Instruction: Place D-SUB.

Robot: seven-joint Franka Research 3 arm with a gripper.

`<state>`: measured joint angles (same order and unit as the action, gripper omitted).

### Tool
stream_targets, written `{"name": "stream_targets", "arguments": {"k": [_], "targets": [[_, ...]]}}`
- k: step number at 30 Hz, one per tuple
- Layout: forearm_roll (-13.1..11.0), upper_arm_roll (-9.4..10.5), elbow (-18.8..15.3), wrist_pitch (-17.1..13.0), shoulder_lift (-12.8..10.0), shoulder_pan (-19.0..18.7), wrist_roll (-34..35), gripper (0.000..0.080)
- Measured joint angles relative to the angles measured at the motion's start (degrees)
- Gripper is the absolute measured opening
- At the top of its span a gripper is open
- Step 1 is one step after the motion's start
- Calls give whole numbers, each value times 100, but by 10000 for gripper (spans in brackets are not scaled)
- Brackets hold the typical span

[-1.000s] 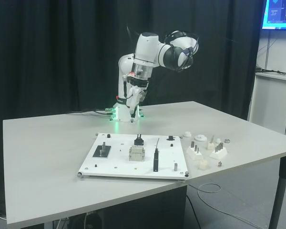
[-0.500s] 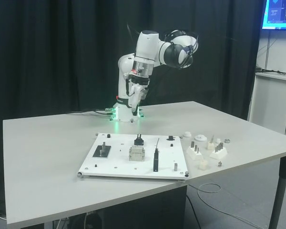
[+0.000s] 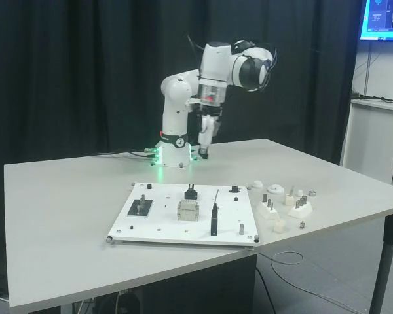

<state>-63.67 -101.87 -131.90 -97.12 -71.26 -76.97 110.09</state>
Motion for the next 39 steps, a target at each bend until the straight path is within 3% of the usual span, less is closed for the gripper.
{"name": "stream_targets", "arguments": {"k": [9,18,31,39], "targets": [[-392,112,295,7,0,-277,105,387],[-686,461,781,52,0,-418,447,387],[-717,1054,1405,106,-7,-734,987,387],[-658,1361,1496,-100,-22,-894,1137,387]]}}
